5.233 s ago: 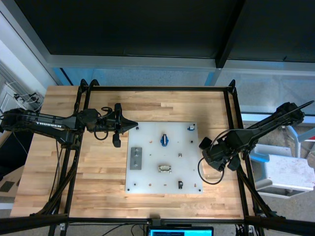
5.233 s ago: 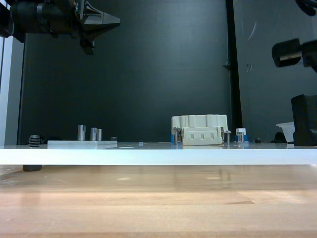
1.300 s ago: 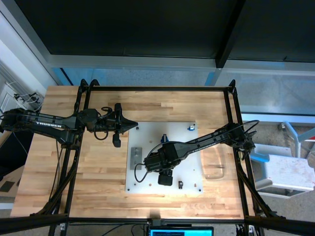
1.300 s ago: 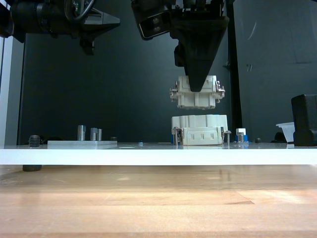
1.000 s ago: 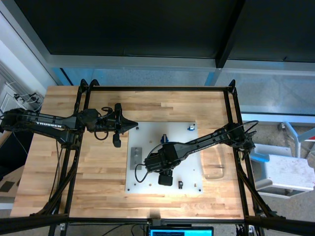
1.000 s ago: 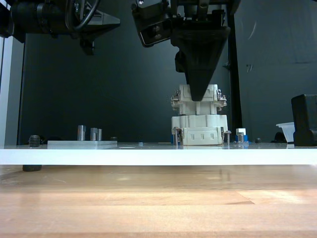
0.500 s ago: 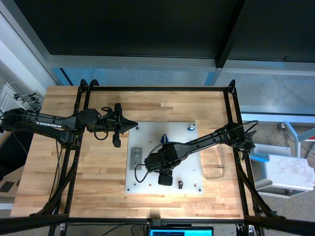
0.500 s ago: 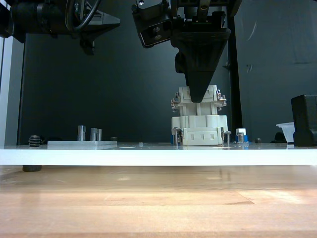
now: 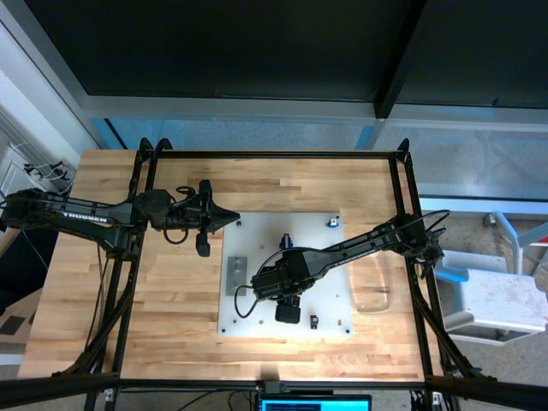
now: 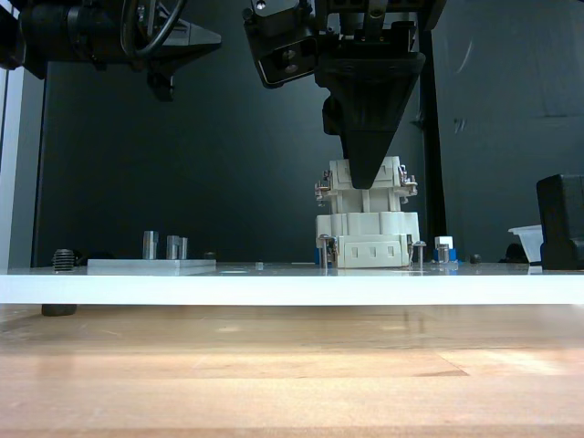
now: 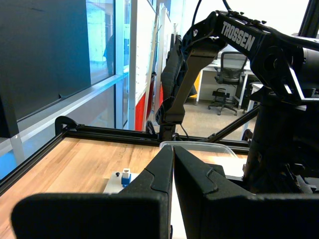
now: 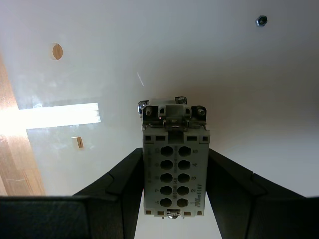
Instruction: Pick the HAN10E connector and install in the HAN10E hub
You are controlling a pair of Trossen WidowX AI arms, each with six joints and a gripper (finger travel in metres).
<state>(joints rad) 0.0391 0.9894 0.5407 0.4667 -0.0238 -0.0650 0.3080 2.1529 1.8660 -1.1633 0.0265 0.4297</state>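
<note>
Beige on beige: the small grey-beige rectangular HAN10E connector (image 10: 366,185) sits square on top of the silver-framed beige socket, the HAN10E hub (image 10: 368,240). It touches the hub but, by my reading, is not yet seated flush. Right gripper (image 10: 366,175) stands straight above the hub, jaws clamped on the connector's long sides. Press straight down, keep the block level with no twist, and release only once it bottoms out. Left gripper (image 9: 229,219) hangs well apart from the hub, jaws pressed together, holding nothing.
</note>
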